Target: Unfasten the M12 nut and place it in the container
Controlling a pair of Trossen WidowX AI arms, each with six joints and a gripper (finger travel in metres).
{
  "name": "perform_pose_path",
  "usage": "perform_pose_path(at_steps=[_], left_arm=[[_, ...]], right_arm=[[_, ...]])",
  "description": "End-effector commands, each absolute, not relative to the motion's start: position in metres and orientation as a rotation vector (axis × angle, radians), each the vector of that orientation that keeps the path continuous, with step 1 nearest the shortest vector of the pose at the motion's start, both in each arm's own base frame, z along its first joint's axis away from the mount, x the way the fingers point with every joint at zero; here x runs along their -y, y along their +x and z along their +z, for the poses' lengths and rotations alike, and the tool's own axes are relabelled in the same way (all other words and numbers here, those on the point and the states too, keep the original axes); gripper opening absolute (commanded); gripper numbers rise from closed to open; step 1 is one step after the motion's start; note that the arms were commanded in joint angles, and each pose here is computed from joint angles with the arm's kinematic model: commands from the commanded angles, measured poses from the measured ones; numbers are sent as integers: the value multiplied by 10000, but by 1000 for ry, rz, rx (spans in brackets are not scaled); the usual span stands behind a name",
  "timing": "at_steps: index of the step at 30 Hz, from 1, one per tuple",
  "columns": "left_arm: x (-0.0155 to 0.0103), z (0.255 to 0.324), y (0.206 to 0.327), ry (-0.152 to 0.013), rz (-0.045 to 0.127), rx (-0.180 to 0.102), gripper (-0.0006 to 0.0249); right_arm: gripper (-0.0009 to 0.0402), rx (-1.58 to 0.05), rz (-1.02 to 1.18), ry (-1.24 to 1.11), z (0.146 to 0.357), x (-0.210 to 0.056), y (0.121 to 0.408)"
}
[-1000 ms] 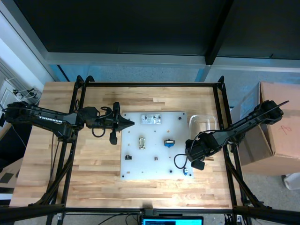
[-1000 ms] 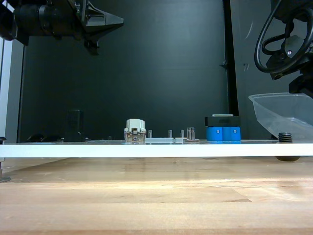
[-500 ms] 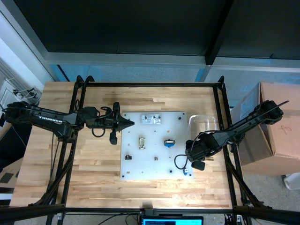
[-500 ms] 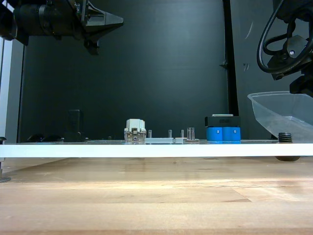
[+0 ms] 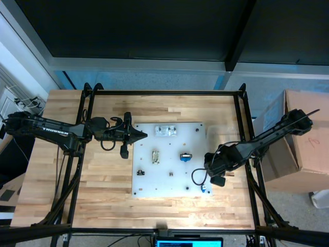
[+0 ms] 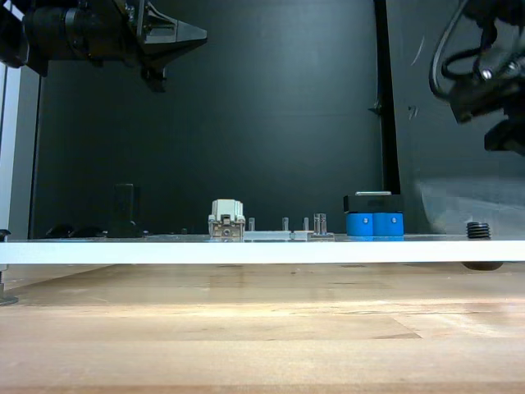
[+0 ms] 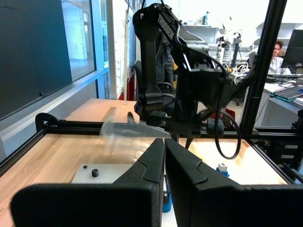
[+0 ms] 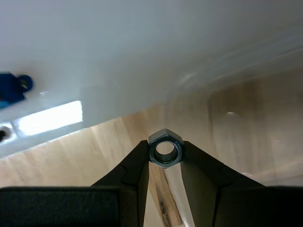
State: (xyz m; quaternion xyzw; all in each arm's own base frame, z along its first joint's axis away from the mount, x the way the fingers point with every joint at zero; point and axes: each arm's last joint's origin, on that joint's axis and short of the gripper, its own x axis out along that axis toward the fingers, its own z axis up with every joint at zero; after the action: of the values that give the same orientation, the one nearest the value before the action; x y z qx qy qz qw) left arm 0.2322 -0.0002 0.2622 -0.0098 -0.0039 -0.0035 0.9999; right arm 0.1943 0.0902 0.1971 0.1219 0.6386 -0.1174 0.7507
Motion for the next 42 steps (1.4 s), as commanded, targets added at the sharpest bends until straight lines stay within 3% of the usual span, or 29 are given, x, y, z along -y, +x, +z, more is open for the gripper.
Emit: perform_pose_path(at_steps=[1,6,15,18,26,31,36,42], left_arm=[[2,2623,2322,-20,-7,8,0],[2,2623,2322,-20,-7,9,0],[2,2623,2322,-20,-7,9,0],[2,2623,2322,-20,-7,8,0],[2,2623,2322,-20,-7,8,0],[2,2623,2322,-20,-7,9,0],[2,2623,2322,-20,-7,8,0],[2,2623,2322,-20,-7,8,0]], right_arm=[[12,-1320,-314,306,2140,-791,1911],[12,-1269,-372,362,2336,-586,1833],[21,-1274,-536,367,2434,-191,1681],[51,-1274,-550,374,2429,-139,1687],[178,-1319,-540,411,2342,-144,1661],[228,-1315,-541,416,2343,-145,1664],[245,-1312,-540,417,2349,-145,1664],[226,-1263,-527,365,2470,-129,1708]])
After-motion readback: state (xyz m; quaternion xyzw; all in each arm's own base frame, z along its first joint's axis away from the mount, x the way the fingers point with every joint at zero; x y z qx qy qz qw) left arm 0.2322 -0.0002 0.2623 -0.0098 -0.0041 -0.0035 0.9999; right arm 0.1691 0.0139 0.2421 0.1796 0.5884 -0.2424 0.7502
